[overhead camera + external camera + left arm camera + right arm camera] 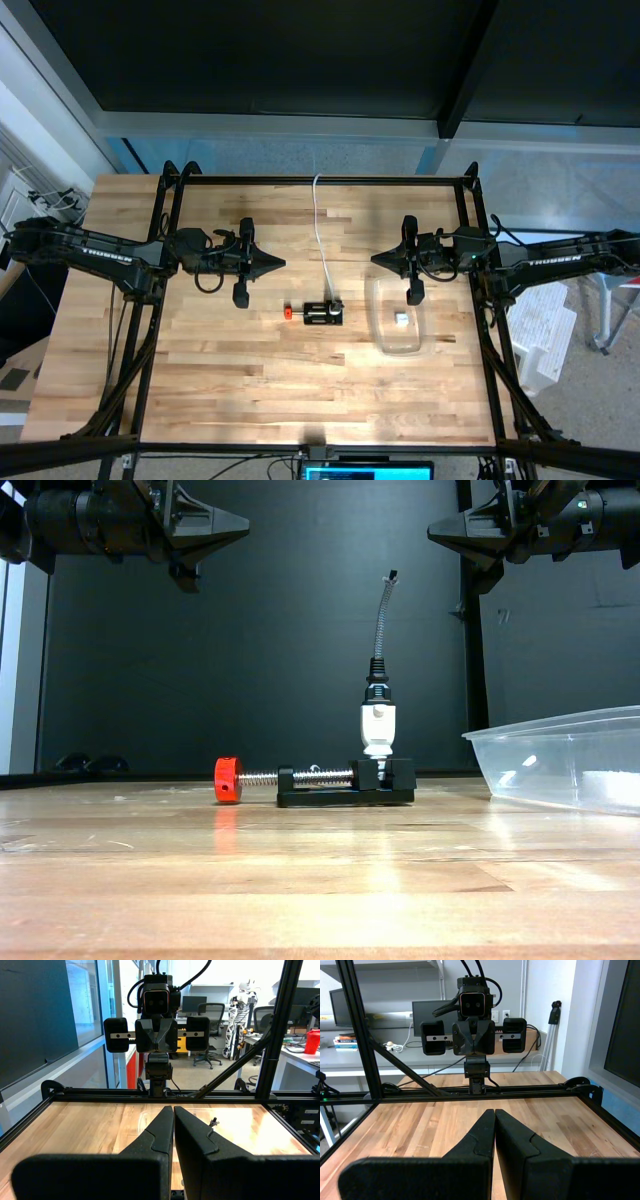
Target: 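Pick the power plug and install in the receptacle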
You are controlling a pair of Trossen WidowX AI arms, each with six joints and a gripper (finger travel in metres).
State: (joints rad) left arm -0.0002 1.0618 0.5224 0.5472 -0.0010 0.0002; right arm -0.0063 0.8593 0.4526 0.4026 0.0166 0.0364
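Tabletop [250, 350]: receptacle [378, 725] between left end effector [283, 264], right end effector [373, 260]; both raised, closed.

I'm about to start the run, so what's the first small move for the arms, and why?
Probably open the right pincer: it is shut, empty, and hangs high near the far end of the clear tray. The left pincer, also shut, hangs high on the other side of the receptacle. I cannot spot the power plug.
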